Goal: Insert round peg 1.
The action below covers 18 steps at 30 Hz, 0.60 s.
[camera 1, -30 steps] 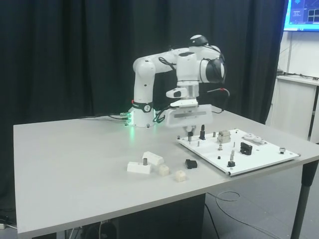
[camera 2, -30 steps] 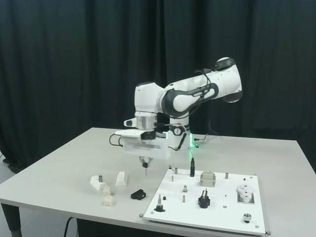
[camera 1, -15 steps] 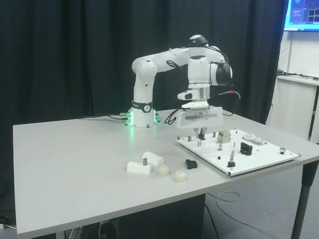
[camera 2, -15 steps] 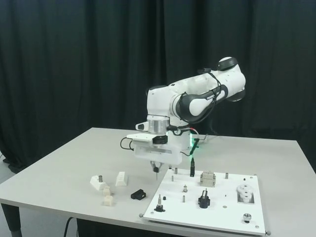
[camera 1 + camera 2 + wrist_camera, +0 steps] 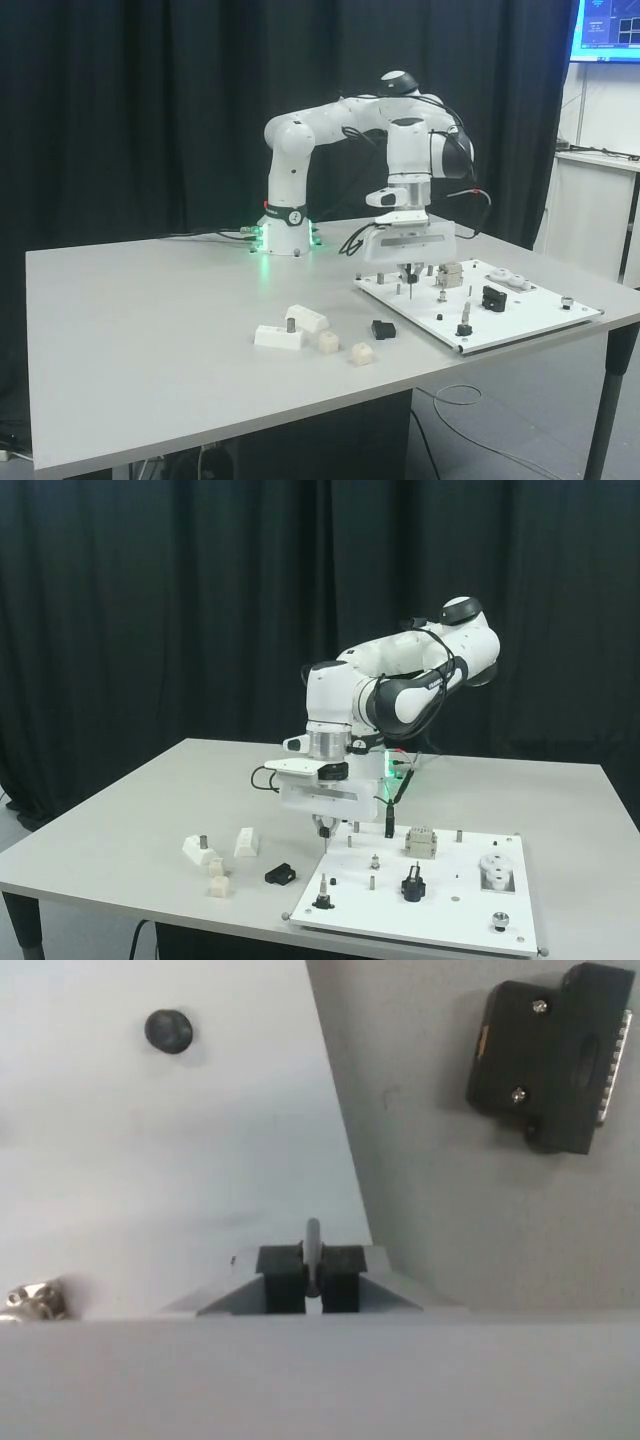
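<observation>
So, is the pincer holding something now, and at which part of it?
Yes. The pincer is shut on a thin grey round peg, gripping its upper end; the lower end sticks out below the black pads.

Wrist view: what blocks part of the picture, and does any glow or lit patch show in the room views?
Wrist view: a pale out-of-focus band of the arm's own housing fills the lower part, with the gripper shut on the round peg just above it. First room view: green light glows at the arm's base, and a lit screen shines in a corner.
</observation>
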Motion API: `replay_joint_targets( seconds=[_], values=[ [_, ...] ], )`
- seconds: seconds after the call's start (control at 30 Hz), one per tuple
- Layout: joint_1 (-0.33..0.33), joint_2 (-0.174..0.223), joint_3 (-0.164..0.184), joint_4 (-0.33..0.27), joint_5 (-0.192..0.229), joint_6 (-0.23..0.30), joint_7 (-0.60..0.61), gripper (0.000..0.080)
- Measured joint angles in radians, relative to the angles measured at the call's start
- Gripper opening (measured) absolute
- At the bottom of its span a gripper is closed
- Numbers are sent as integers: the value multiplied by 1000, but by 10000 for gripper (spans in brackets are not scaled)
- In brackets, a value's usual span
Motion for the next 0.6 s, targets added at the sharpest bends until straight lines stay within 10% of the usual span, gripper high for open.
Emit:
replay_joint_targets(
  seconds=[0.6],
  values=[
    [0,0,20,12,-8,5,26,30]
  ],
)
